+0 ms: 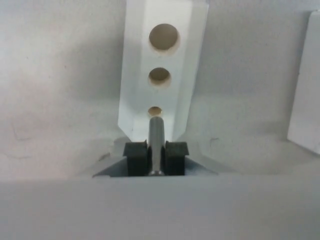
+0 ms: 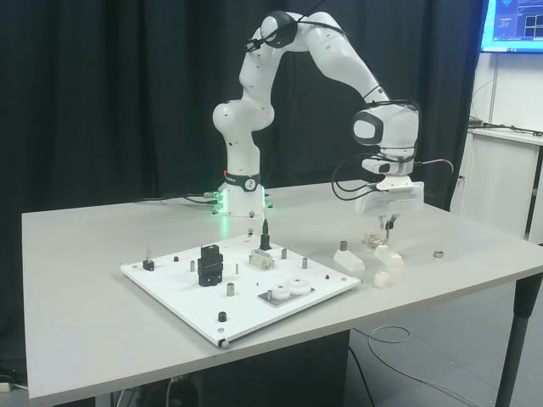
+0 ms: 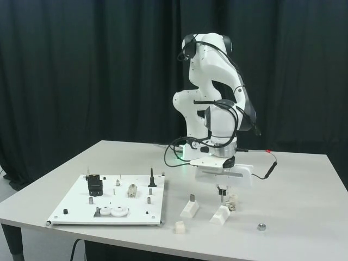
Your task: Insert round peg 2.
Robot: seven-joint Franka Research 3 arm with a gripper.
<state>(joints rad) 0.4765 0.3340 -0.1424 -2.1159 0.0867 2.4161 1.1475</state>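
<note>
In the wrist view a thin grey round peg stands upright between my black fingertips, and my gripper is shut on it. Just under the peg lies a white holder block with three round holes in a row; the peg's lower end sits at the smallest hole. The two larger holes are empty. In the first room view my gripper hangs low over that block on the grey table. From the second room view the gripper is just above the block.
A white assembly board with black and grey parts lies on the table's left side. Another white block with a peg, a small white piece and a small grey ring lie near the gripper. A white block's edge shows in the wrist view.
</note>
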